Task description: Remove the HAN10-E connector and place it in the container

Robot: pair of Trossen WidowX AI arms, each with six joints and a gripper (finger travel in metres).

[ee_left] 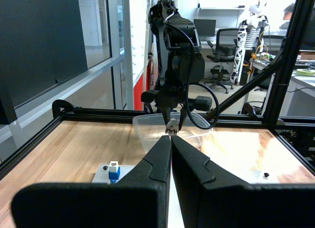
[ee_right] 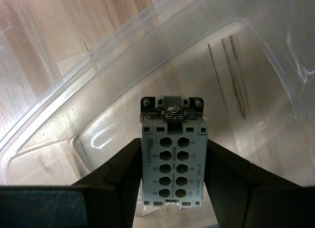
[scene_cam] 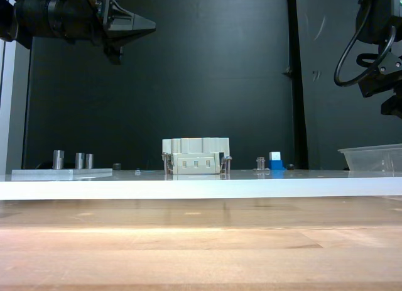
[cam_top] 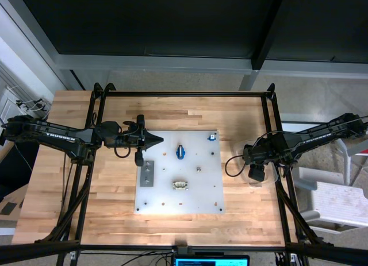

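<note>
The right gripper point(ee_right: 172, 148) clamps the HAN10-E connector point(ee_right: 172, 164) over the container point(ee_right: 93, 70) at the table's point(cam_top: 241, 111) right edge, apparently positioned for release inside; the left gripper point(ee_left: 171, 139) hovers closed over the board's point(cam_top: 201, 203) far-left corner.

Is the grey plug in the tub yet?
Not dropped: the right gripper clamps the HAN10-E connector over the container. Left gripper, shut, hovers above the board.
</note>
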